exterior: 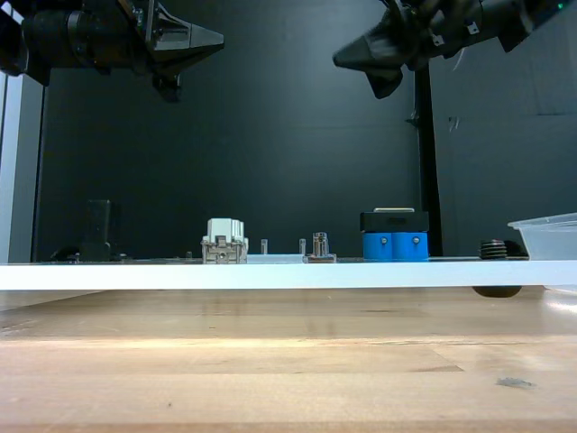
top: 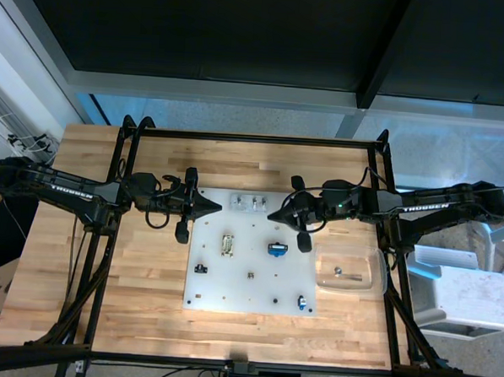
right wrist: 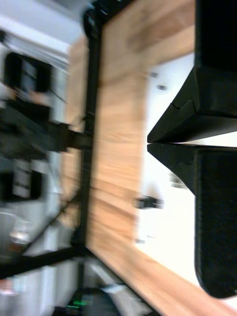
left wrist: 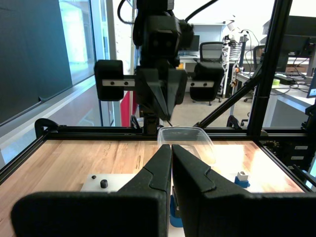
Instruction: Pick the M12 fastener and fasten on the M12 threads
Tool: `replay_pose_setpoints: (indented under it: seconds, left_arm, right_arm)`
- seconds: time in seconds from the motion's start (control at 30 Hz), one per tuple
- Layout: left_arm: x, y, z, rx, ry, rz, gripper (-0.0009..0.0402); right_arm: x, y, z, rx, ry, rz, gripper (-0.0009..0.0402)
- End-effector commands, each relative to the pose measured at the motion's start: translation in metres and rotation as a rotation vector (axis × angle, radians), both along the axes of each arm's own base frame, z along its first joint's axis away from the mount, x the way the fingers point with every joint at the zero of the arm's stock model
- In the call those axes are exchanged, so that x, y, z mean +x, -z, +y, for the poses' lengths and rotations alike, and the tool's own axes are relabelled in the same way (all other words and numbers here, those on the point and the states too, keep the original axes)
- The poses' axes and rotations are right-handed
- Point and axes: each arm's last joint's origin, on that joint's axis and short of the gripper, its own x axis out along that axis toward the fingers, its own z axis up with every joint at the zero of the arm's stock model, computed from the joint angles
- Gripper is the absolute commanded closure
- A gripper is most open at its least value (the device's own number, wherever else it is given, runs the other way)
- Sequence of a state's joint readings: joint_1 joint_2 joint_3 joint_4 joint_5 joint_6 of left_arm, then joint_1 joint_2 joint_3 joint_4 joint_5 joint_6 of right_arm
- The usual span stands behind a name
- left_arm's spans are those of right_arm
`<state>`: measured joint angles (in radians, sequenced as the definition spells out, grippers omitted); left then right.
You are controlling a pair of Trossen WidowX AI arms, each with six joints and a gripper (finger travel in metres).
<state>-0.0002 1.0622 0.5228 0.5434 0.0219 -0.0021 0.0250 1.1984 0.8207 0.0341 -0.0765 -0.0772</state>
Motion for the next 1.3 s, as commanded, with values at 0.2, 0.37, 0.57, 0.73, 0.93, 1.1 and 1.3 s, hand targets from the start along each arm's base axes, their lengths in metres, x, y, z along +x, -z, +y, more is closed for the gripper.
replay_pose_setpoints:
  seconds: [0.2,0.37,0.57,0.73,0.93,1.1,1.3]
  left_arm:
    - [0.000,0.000,0.000,0.000,0.000,0.000,0.0393]
    - [0.000,0.000,0.000,0.000,0.000,0.000,0.0393]
    - [0.000,0.000,0.000,0.000,0.000,0.000,0.0393]
    - [0.000,0.000,0.000,0.000,0.000,0.000,0.0393]
    - [0.000,0.000,0.000,0.000,0.000,0.000,0.0393]
    - [0.000,0.000,0.000,0.000,0.000,0.000,0.0393]
    - [0.000,0.000,0.000,0.000,0.000,0.000,0.0393]
  right_arm:
    - [-0.010,-0.005,0.016,-0.128,-0.123,0.256,0.0393]
    - [-0.019,-0.007,0.025,-0.162,-0.175,0.380,0.0393]
    - [-0.030,-0.007,0.034,-0.205,-0.207,0.509,0.0393]
    - [-0.040,-0.006,0.041,-0.240,-0.246,0.608,0.0393]
    - [-0.054,-0.003,0.051,-0.279,-0.301,0.734,0.0393]
    - [-0.066,0.003,0.057,-0.315,-0.351,0.855,0.0393]
    - [-0.074,0.015,0.067,-0.367,-0.414,0.993,0.0393]
